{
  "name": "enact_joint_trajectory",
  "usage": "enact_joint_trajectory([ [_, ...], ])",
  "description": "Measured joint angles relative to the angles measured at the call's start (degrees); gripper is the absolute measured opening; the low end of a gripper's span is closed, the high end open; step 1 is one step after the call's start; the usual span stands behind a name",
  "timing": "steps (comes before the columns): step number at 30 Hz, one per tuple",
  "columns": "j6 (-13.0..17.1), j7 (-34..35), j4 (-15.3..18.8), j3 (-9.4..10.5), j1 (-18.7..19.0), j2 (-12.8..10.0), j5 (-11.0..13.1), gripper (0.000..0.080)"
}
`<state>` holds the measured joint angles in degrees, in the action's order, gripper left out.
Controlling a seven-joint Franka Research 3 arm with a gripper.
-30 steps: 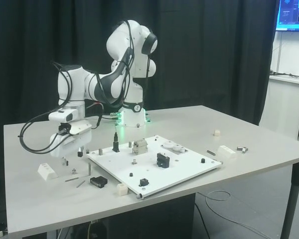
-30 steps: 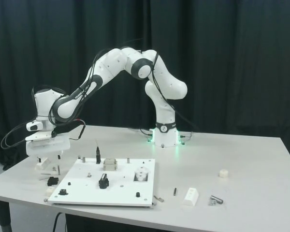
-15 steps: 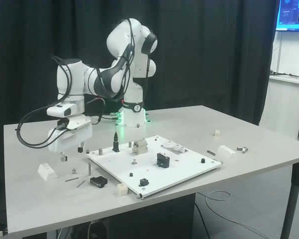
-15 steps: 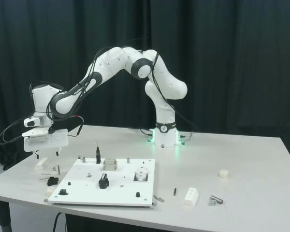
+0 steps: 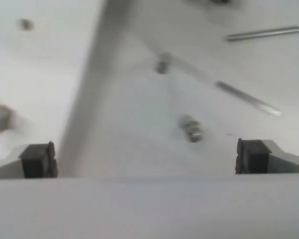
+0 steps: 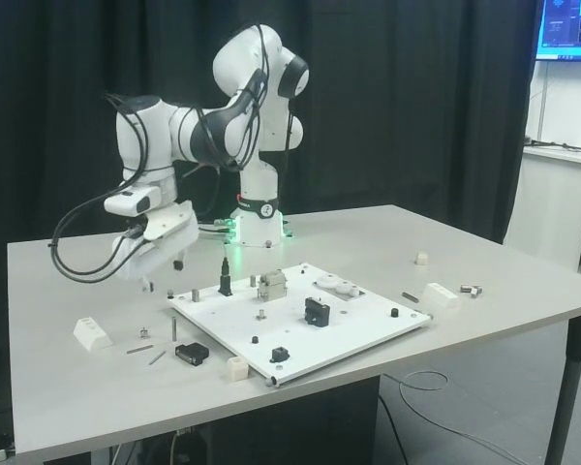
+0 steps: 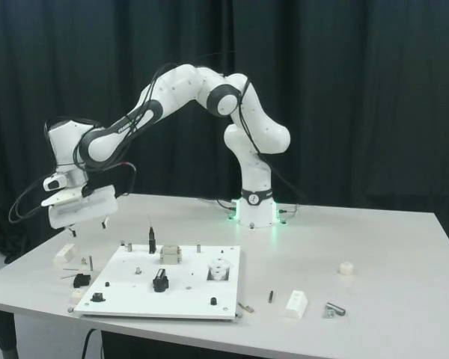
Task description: Remove USB.
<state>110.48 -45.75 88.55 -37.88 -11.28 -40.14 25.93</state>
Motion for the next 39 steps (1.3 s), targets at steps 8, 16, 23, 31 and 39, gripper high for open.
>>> enact_joint_trajectory([
  [8, -6.60, 2.42, 2.34, -2.45, 3.27, 3.52, -1.76, 0.0800],
  [16, -8.12, 6.51, 8.16, -4.09, 6.94, 8.68, -3.50, 0.0800],
  [23, -7.02, 16.19, 14.06, -4.79, 9.99, 13.82, -5.37, 0.0800],
  [31, -2.26, 26.82, 20.54, -4.82, 13.07, 18.94, -7.87, 0.0800],
  [39, 2.10, 37.32, 26.18, -4.82, 15.73, 22.77, -10.13, 0.0800],
])
